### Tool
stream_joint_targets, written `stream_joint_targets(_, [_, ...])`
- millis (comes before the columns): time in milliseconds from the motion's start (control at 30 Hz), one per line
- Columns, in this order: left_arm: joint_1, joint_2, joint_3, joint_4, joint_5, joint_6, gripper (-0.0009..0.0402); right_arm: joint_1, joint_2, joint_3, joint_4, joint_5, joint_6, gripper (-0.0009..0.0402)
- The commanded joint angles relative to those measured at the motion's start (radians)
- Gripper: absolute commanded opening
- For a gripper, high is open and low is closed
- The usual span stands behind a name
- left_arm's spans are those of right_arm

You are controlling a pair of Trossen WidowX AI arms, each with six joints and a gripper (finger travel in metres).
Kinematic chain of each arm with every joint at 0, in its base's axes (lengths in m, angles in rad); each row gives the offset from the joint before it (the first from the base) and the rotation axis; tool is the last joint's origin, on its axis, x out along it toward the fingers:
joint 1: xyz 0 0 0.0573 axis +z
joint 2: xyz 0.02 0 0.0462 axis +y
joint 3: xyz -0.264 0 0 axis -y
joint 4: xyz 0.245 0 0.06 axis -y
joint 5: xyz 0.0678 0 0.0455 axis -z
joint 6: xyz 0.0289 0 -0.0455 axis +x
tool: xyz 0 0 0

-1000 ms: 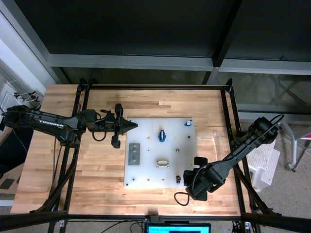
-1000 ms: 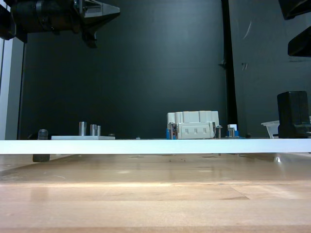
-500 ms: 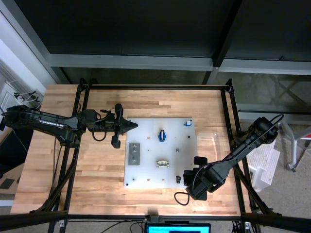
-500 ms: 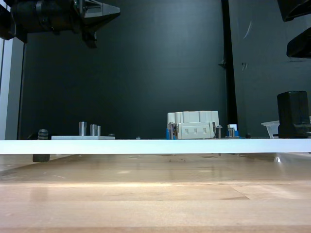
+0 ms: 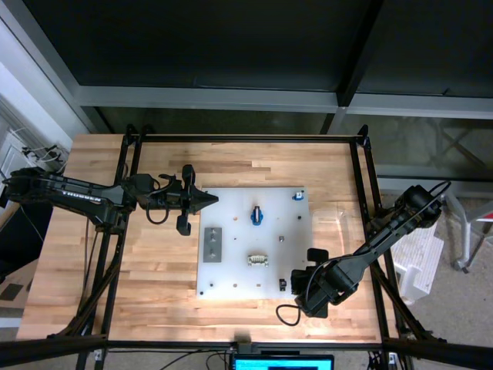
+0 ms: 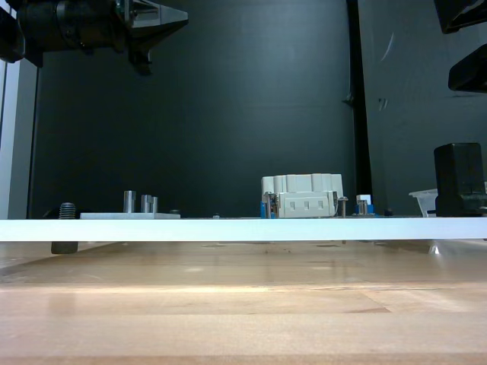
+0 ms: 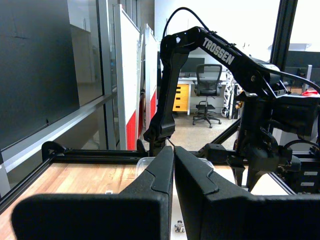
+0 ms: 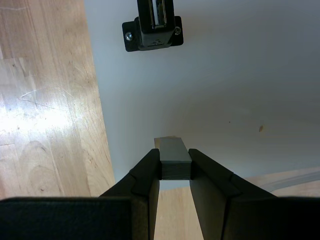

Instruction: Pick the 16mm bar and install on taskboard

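We found the right tool [image 8: 175, 161] pinching the 16mm bar [image 8: 171, 149] between its two fingers [image 8: 145, 175], with the grey bar's end reaching a little past the fingertips. The bar was held, clear of any seat, over the white taskboard [image 5: 231, 281] close to that board's near right corner, where the wood of the counter [image 5: 154, 262] showed just beside the board edge. Whether the bar's end touched the board surface we could not tell. In the right wrist view a black slotted fixture [image 8: 152, 25] sat on the board beyond the bar, apart from it. From above, the right arm [image 5: 385, 231] reached in from the right edge of the counter, and its dark wrist hid the bar.

The left tool [image 7: 173, 156] had its fingers pressed together with nothing between them. In the high view it lay level, pointing right, with its tip over the board's far left corner. In the low view it hung well above the board at the left.

On the board we noted a grey block [image 5: 212, 245] with short metal pegs toward the left, a beige connector [image 5: 258, 260] near the middle, and a blue part [image 5: 256, 215] farther away, all well apart from both tools
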State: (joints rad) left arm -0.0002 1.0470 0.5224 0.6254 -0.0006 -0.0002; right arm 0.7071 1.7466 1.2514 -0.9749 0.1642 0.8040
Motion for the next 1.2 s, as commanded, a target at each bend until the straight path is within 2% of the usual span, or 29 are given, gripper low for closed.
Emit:
stream_joint_targets(33, [0.0, 0.0, 0.0, 0.0, 0.0, 0.0, 0.0, 0.0, 0.002, -0.001, 0.002, -0.009, 0.002, 0.0])
stream_joint_targets(333, [0.0, 0.0, 0.0, 0.0, 0.0, 0.0, 0.0, 0.0, 0.0, 0.017, 0.001, -0.011, -0.02, 0.0])
stream_joint_targets(700, [0.0, 0.0, 0.0, 0.0, 0.0, 0.0, 0.0, 0.0, -0.025, 0.048, -0.035, -0.011, -0.206, 0.0])
stream_joint_targets(1000, [0.0, 0.0, 0.0, 0.0, 0.0, 0.0, 0.0, 0.0, -0.026, 0.047, -0.039, -0.012, -0.423, 0.0])
stream_joint_targets(1200, [0.0, 0.0, 0.0, 0.0, 0.0, 0.0, 0.0, 0.0, -0.023, 0.046, -0.037, -0.016, -0.454, 0.0])
